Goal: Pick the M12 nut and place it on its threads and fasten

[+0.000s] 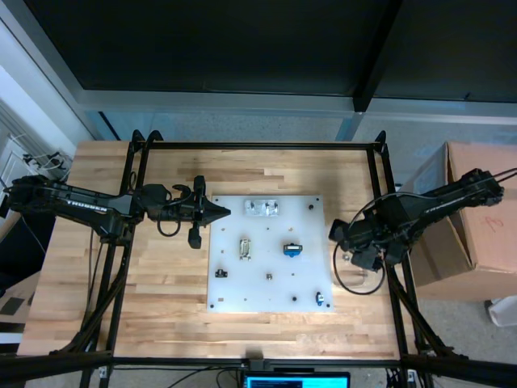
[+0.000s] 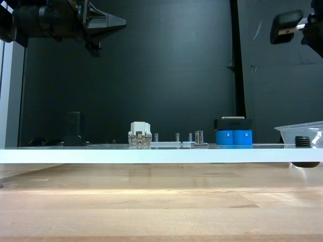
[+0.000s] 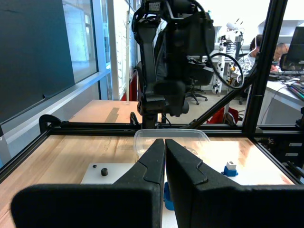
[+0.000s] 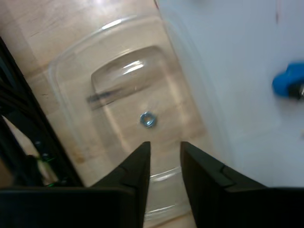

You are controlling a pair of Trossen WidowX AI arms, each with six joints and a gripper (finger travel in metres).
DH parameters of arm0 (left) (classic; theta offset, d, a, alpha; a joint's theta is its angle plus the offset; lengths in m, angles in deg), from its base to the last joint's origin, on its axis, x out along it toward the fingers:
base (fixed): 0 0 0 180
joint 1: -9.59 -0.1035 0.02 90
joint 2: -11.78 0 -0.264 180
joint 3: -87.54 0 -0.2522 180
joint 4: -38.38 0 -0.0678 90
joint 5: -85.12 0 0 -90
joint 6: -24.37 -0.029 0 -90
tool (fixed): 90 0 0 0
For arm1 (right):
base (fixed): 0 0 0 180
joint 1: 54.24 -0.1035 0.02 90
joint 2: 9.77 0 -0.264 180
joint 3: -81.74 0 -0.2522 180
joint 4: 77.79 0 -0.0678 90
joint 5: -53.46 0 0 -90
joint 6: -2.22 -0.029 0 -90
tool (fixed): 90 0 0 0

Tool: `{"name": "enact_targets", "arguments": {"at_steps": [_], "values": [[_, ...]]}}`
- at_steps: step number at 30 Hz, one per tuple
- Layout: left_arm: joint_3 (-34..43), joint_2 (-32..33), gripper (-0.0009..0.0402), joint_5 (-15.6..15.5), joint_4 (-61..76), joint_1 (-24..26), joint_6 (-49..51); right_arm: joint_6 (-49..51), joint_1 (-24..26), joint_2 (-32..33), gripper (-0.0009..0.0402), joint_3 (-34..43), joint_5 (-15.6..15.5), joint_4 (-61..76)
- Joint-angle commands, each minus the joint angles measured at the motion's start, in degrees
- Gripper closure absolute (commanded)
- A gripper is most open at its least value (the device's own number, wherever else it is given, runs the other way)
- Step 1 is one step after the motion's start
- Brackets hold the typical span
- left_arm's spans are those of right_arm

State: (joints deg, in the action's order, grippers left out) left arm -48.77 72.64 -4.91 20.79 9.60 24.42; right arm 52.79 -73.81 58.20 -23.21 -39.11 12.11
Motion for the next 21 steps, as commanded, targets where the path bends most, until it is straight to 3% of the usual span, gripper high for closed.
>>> {"name": "enact_targets", "arguments": {"at_steps": [1,10,21], "values": [[0.0,0.0,0.0393,0.0,0.0,0.0,0.0,4.5,-0.5,1.3,0.0257,-0.3,0.7,-0.3],[0.0,0.0,0.0393,0.0,0.0,0.0,0.0,11.8,-0.9,4.7,0.0179,-3.6,1.5,-2.3],[0.0,0.0,0.0393,0.0,0.0,0.0,0.0,12.1,-0.9,5.0,0.0168,-10.1,1.6,-10.1]]}}
